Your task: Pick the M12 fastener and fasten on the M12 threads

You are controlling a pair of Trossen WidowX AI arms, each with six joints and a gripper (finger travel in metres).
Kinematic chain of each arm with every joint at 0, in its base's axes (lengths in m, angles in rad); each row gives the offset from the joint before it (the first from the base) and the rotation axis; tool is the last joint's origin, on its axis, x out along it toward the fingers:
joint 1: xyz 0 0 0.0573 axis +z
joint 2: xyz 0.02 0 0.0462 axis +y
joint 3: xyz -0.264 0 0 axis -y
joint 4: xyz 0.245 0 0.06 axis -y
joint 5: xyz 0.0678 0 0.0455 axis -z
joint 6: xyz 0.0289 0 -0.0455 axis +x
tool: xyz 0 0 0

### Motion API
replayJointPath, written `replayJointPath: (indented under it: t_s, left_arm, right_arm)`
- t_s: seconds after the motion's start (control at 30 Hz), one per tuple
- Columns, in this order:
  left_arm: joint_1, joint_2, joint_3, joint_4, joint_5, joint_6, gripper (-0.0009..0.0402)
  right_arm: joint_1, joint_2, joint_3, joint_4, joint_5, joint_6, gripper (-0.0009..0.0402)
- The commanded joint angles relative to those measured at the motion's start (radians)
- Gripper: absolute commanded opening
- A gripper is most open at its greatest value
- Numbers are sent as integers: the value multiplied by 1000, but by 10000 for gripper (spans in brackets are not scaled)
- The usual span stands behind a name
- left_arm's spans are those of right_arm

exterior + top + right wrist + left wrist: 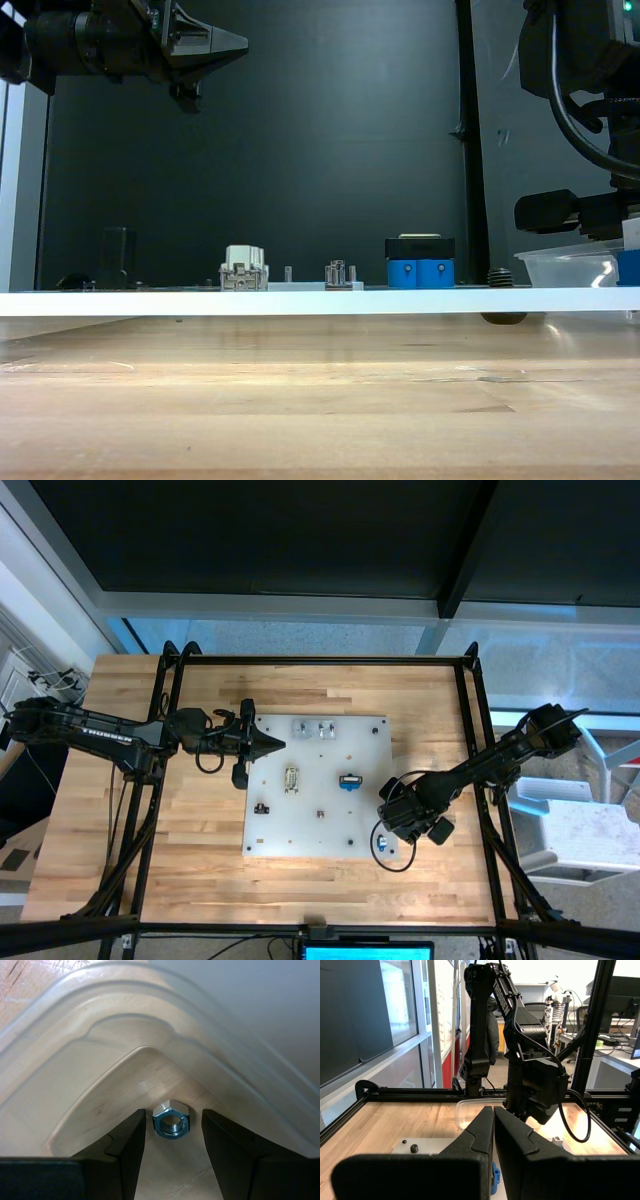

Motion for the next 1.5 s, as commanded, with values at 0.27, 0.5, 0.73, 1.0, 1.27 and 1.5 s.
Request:
replayJointPath:
  t_s: [0.27, 0.5, 0.73, 1.0, 1.27, 1.5]
  left_arm:
    - [0, 0, 0, 0, 0, 0, 0]
    - [0, 0, 0, 0, 0, 0, 0]
    - [0, 0, 0, 0, 0, 0, 0]
    - [0, 0, 0, 0, 0, 0, 0]
    - [0, 0, 0, 0, 0, 0, 0]
    - [0, 0, 0, 0, 0, 0, 0]
  right_arm:
    - [0, 0, 0, 8, 0, 0, 88]
    - [-1, 0, 0, 8, 0, 0, 45]
    - [-2, -10, 17, -14, 1, 0, 19]
    - [-2, -56, 117, -166, 1, -18, 17]
    - [-2, -62, 283, -317, 2, -277, 16]
    - [-2, -6, 426, -406, 28, -509, 16]
